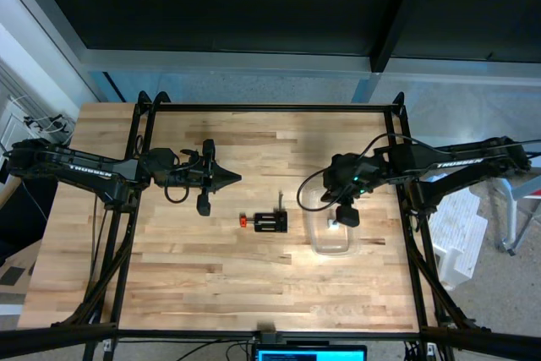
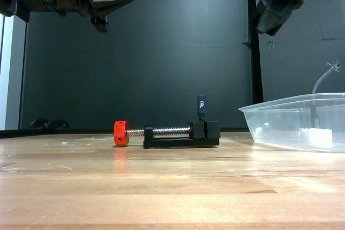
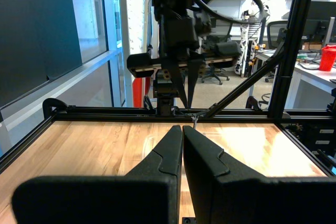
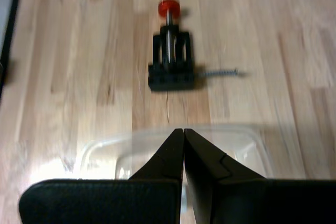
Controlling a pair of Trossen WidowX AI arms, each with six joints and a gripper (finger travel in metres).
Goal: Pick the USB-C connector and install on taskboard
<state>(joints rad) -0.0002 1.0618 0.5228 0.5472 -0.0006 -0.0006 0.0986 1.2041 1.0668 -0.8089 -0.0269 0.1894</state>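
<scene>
1. The USB-C connector (image 2: pixel 201 104) was judged to be the small dark plug seen standing upright on the taskboard (image 2: pixel 180 136), at the end opposite the red-orange knob (image 2: pixel 121 133). Whether it was fully seated could not be told.
2. In the high view the taskboard's long axis was laid from 9 to 3 o'clock on the surface (image 1: pixel 211 285), with the knob at 9 o'clock. A thin metal pin (image 4: pixel 220 72) was seen just beside the plug end, pointed toward 12 o'clock.
3. The right jaws, carried by the right arm (image 1: pixel 456 158), were held high over the clear tray (image 2: pixel 280 125). They were closed tip to tip, with nothing seen between them. The plug was placed at 9 o'clock from them, beyond the tray's wall.
4. The left jaws, on the left arm (image 1: pixel 76 168), were held high and likewise closed on nothing. The plug was found at about 4 o'clock from them.
5. Neither arm was judged clearly nearer. Given the plug's upright axis, a grip from above was judged to be called for, with the jaws opened first.
6. A small white piece (image 2: pixel 318 137) was seen inside the tray and was not taken for the connector.
</scene>
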